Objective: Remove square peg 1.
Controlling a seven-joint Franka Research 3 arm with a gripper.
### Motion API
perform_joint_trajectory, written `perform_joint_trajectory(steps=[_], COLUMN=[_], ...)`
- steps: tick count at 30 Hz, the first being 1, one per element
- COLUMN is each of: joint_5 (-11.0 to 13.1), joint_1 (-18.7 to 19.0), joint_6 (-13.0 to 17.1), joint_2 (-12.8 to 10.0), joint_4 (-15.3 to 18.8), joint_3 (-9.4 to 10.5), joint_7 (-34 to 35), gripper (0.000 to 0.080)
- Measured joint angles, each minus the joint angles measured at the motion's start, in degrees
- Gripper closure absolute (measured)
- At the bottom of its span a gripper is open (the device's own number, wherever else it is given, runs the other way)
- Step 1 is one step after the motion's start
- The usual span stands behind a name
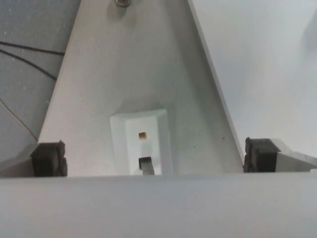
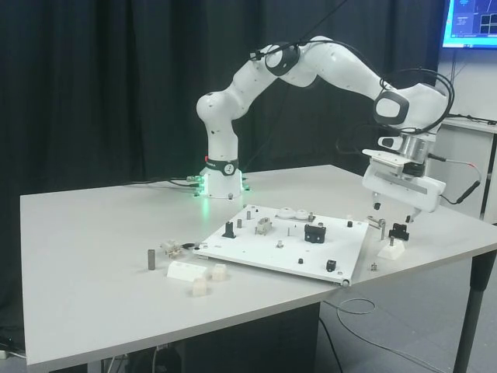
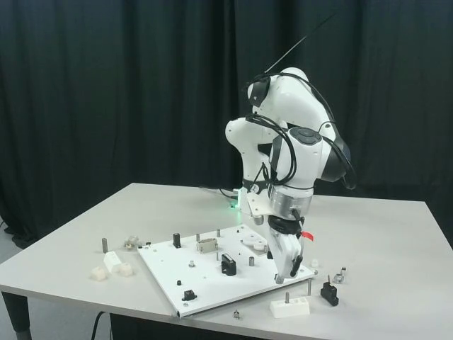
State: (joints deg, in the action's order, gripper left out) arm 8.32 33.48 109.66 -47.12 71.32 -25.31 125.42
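Wrist view: gripper (image 1: 153, 158) spread wide, empty.
Peg holder: white block (image 1: 141, 141) on the table (image 1: 257, 59) beside the white board (image 2: 283, 245).
Square peg 1: small dark stub (image 1: 146, 165), apparently upright, directly below between the pads.

**Counter and its load**

The grey counter (image 2: 93, 233) carries the white arm's base (image 2: 220, 180), a white board (image 2: 281, 247) studded with small parts, several white blocks (image 2: 186, 271) near its corner, a dark upright peg (image 2: 150, 259), and another white block (image 2: 391, 250) beside a black piece (image 2: 400, 231).
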Motion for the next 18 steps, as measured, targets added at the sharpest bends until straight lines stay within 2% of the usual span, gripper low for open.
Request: perform_joint_trajectory(steps=[9,18], joint_5=[-0.2,-2.6], joint_1=[0.0,-0.3], joint_6=[-2.0,-8.9], joint_2=[0.0,0.3], joint_4=[-0.5,-2.8], joint_3=[-0.04,-0.05], joint_7=[-6.1,-16.8], gripper=[0.0003,0.0003])
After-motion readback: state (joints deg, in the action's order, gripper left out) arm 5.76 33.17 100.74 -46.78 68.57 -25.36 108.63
